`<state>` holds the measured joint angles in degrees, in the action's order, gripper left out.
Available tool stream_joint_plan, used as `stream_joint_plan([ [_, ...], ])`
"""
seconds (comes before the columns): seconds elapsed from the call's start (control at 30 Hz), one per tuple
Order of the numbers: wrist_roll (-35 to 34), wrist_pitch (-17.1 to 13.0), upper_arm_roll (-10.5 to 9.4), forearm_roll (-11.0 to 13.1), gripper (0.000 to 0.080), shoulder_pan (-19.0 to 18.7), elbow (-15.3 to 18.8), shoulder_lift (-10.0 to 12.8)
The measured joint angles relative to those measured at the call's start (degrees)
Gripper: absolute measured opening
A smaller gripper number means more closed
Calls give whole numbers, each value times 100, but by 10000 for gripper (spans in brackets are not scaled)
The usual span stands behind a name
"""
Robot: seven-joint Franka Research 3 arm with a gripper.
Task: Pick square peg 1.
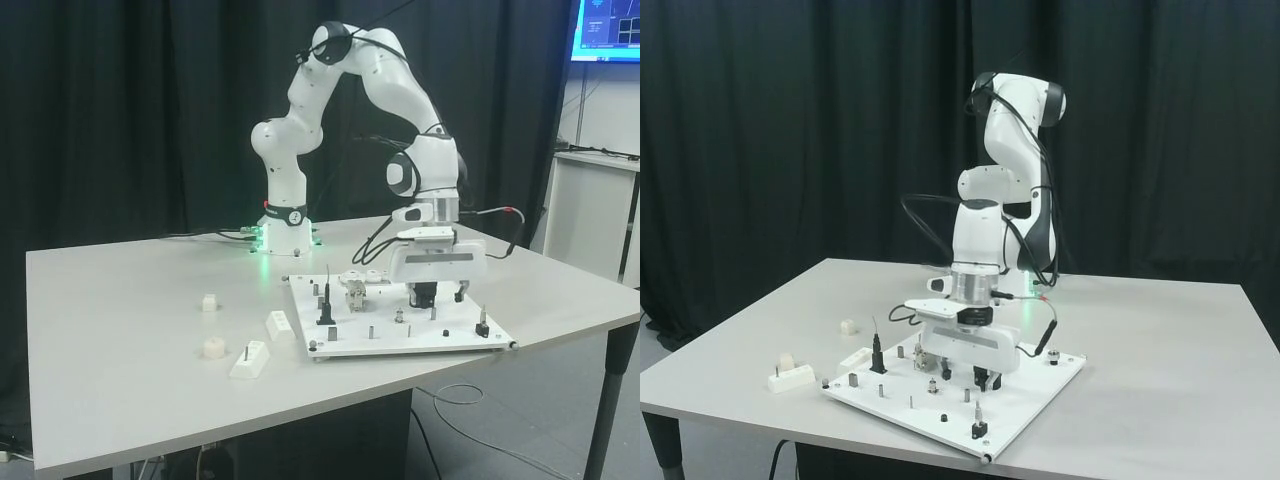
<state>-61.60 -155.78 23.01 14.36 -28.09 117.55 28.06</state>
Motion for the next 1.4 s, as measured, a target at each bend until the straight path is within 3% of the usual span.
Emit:
stream_joint_plan([
  [0.03,0,0,0,0,779,4,-5,-12],
  [1.4,112,34,7,-2,800,185,-135,-151],
])
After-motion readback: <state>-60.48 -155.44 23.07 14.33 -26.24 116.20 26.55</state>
